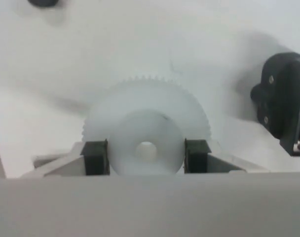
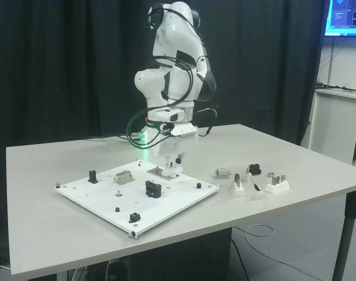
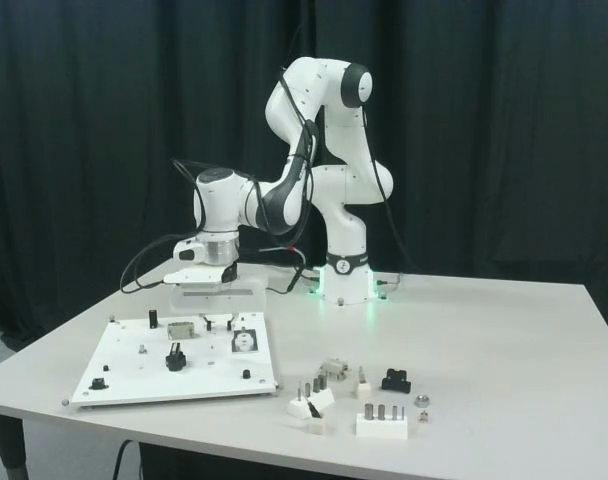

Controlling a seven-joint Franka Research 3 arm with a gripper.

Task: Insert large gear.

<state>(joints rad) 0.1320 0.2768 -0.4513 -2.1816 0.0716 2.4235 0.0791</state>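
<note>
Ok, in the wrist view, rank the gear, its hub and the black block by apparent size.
1. Gear, widest, partly hidden by its hub.
2. Hub and black block: look alike; the block is cut off at the picture's edge and sits at a different depth, so I won't rank them.

The gear [image 1: 146, 132] between my fingers was white, with a fine row of teeth around its rim and a smooth raised hub. My fingertips [image 1: 96, 157] on either side of it were black, set on grey fingers. The board [image 2: 137, 193] under me was white, dotted with small black knobs, and a black block [image 1: 283, 101] sat just off to one side of my jaws. My arm [image 3: 314, 150] was white with black joints, and a green light [image 2: 144, 139] glowed just behind me. The table [image 3: 504, 350] was grey, the curtain [image 3: 104, 120] behind it black.
</note>
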